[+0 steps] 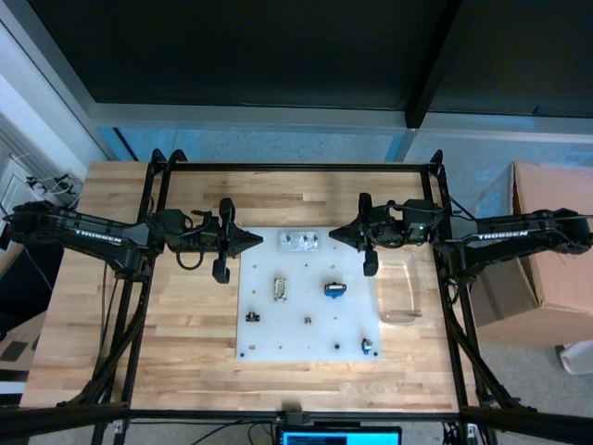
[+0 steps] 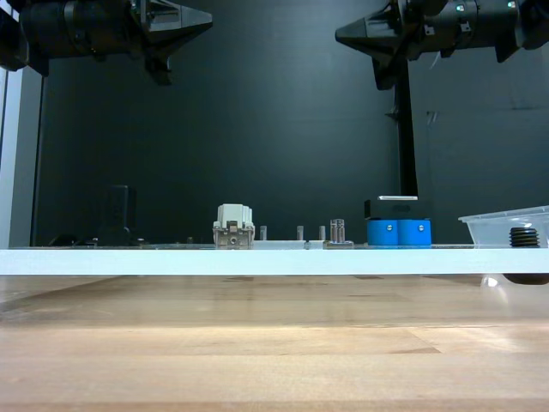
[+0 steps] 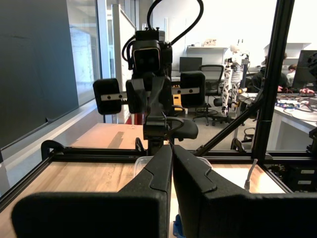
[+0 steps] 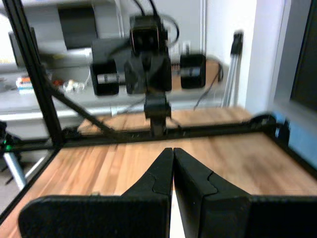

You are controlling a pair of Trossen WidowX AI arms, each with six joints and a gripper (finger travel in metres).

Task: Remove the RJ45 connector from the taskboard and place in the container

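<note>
Left gripper (image 2: 210,17) and right gripper (image 2: 337,34): in the low view both hang high over the board (image 1: 278,343), their upper bodies cut off by the top edge.
RJ45 connector: too small in the high view to tell from the other board parts, so its seating cannot be told.
Container (image 2: 506,225): cut off by the low view's right edge.
Right wrist view: left arm (image 4: 148,64) blurred; jaws hide the board.

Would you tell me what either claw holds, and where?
Nothing: the left claw and right claw are both shut and empty, high above the taskboard's far edge.
</note>
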